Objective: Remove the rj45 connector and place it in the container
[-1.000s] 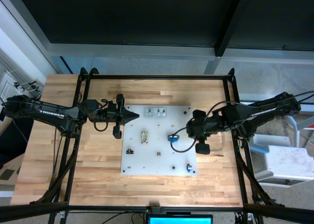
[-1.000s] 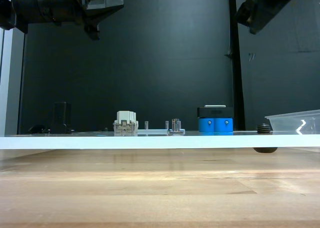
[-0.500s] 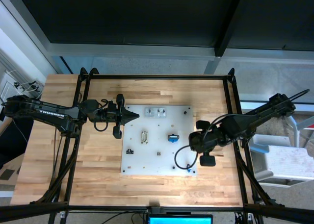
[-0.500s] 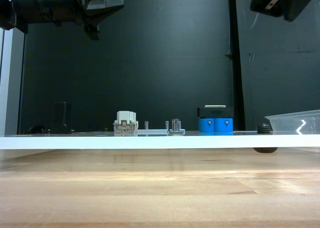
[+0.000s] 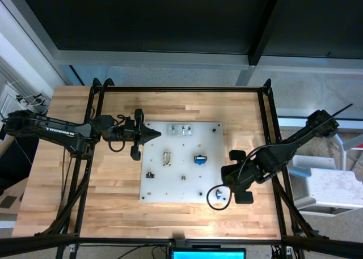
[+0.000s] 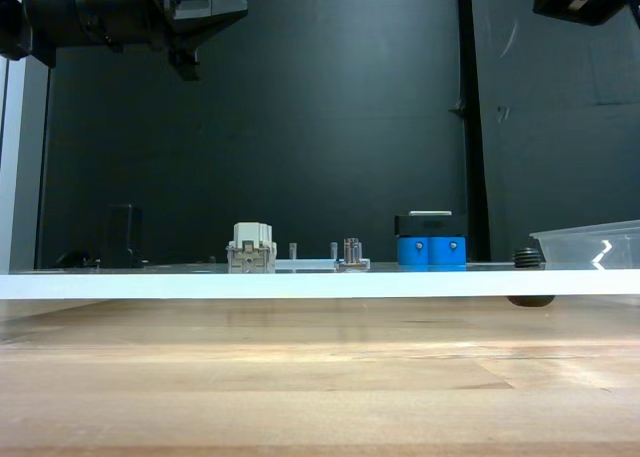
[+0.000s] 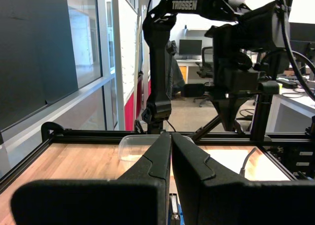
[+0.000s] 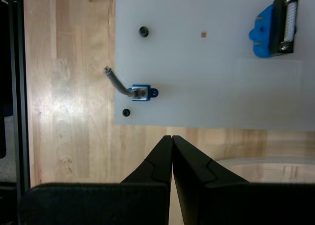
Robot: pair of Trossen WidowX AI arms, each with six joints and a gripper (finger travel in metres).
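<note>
**A:** Checking big to small: table (image 5: 62,174), white board (image 5: 176,185) mid-table. Grippers?

**B:** Left gripper (image 5: 156,134) is pinched closed, empty, at the board's 10 o'clock. Right gripper (image 8: 172,136) is closed too, empty, above the 5 o'clock corner.

**A:** Container?

**B:** Container (image 6: 590,245) sits off-board at 3 o'clock. The rj45 connector (image 8: 139,92) is plugged into the blue holder (image 8: 152,92) at the 5 o'clock corner.

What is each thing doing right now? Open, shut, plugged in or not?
left gripper, shut, high over the board's left edge.
right gripper, shut, hovering just off the board's right edge.
rj45 connector, plugged in on the board.
container, upright, connector not in it.
</note>
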